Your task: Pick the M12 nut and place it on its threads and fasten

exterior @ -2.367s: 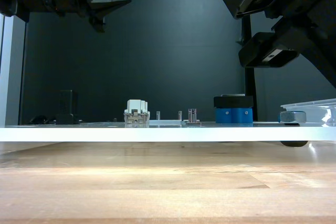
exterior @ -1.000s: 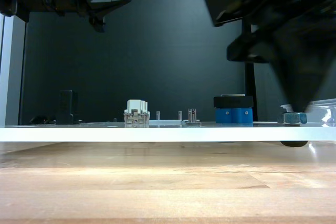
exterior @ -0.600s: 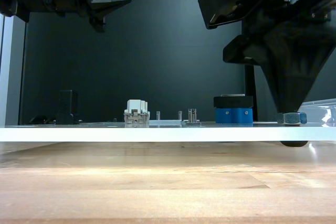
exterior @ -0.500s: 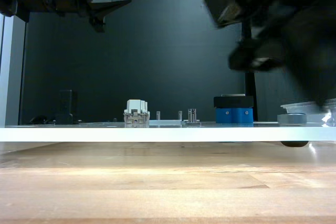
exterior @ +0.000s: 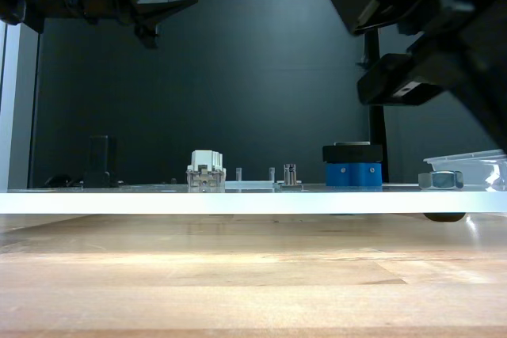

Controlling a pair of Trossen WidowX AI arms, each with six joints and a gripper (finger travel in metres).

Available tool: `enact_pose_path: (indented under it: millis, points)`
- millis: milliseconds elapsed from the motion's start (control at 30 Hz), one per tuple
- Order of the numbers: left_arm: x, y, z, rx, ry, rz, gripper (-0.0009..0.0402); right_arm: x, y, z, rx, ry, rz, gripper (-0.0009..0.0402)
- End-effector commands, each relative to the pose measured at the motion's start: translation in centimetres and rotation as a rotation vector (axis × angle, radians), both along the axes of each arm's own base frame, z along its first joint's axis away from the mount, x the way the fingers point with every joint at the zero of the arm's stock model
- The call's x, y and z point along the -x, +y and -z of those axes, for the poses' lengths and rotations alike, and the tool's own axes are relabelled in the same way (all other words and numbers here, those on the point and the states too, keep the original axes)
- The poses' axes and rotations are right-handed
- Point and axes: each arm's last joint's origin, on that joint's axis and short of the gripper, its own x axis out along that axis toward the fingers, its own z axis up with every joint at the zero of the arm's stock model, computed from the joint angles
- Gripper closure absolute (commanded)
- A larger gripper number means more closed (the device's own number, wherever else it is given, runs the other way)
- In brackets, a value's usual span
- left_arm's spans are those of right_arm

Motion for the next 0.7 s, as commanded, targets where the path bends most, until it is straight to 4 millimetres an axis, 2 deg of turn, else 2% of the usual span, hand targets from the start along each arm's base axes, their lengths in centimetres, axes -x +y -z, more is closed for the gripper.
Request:
enact_pose_path:
  millis: [33, 200, 400, 700]
  points:
    - [0.0, 0.0, 0.0, 0.0, 0.0, 0.0, 0.0393, 0.0, 0.0, -0.1, 0.002, -0.002, 0.002, 0.0393]
    - [0.0, 0.0, 0.0, 0.0, 0.001, 0.0, 0.0393, 0.1, -0.2, -0.9, 0.01, -0.034, 0.004, 0.0393]
    - [0.0, 0.0, 0.0, 0.0, 0.0, 0.0, 0.0393, 0.3, -1.2, -3.9, 0.08, -0.2, 0.044, 0.0393]
    - [0.0, 0.0, 0.0, 0.0, 0.001, 0.0, 0.0393, 0.7, -5.2, -8.7, 0.085, -0.495, 0.149, 0.0393]
